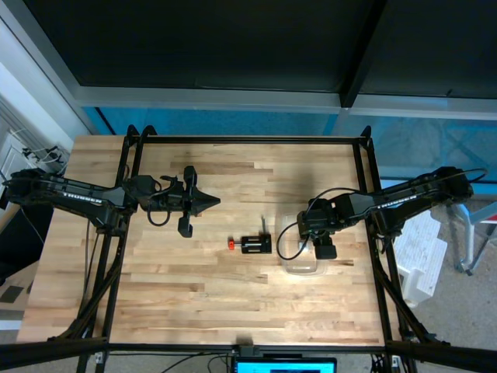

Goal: Pick the usb-c connector and install on the hub

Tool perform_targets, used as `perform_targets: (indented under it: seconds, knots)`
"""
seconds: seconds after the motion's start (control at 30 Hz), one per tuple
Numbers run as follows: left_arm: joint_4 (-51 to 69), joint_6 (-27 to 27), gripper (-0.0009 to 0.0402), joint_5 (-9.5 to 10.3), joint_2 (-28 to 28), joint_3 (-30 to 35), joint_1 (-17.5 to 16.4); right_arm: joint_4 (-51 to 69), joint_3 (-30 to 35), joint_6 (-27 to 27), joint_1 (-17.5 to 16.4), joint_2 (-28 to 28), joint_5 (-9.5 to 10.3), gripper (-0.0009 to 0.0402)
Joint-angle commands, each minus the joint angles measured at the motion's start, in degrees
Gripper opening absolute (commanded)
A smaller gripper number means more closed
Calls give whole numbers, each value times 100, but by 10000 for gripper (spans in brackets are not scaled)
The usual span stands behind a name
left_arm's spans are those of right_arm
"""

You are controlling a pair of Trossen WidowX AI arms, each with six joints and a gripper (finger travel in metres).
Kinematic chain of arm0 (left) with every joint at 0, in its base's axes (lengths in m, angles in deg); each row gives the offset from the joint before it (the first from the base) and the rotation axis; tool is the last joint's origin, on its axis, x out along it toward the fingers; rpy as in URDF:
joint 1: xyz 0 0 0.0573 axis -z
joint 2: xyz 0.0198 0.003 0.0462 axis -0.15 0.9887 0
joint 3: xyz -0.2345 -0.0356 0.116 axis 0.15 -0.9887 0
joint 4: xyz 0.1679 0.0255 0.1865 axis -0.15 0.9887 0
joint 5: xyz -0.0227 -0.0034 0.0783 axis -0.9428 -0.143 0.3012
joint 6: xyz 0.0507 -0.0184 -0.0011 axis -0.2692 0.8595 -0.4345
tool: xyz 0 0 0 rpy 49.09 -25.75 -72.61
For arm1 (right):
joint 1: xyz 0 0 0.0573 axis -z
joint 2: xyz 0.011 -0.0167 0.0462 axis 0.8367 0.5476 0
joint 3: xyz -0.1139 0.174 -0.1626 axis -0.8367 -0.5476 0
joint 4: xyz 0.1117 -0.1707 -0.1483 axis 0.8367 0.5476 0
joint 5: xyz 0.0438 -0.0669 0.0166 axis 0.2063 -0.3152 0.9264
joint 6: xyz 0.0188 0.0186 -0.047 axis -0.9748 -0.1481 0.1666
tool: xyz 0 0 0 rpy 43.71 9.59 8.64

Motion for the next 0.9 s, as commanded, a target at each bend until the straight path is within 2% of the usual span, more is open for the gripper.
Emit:
perform_targets:
  seconds: [0.03, 0.27, 0.9]
  knots:
    - [0, 0, 0, 0, 2, 2, -2, 164, 120, -11, -55, -4, 0, 177]
    - [0, 0, 0, 0, 2, 2, -2, 177, 243, -269, -229, -37, -2, 177]
    - [0, 0, 0, 0, 2, 2, -2, 417, 415, -435, -361, -131, -15, 177]
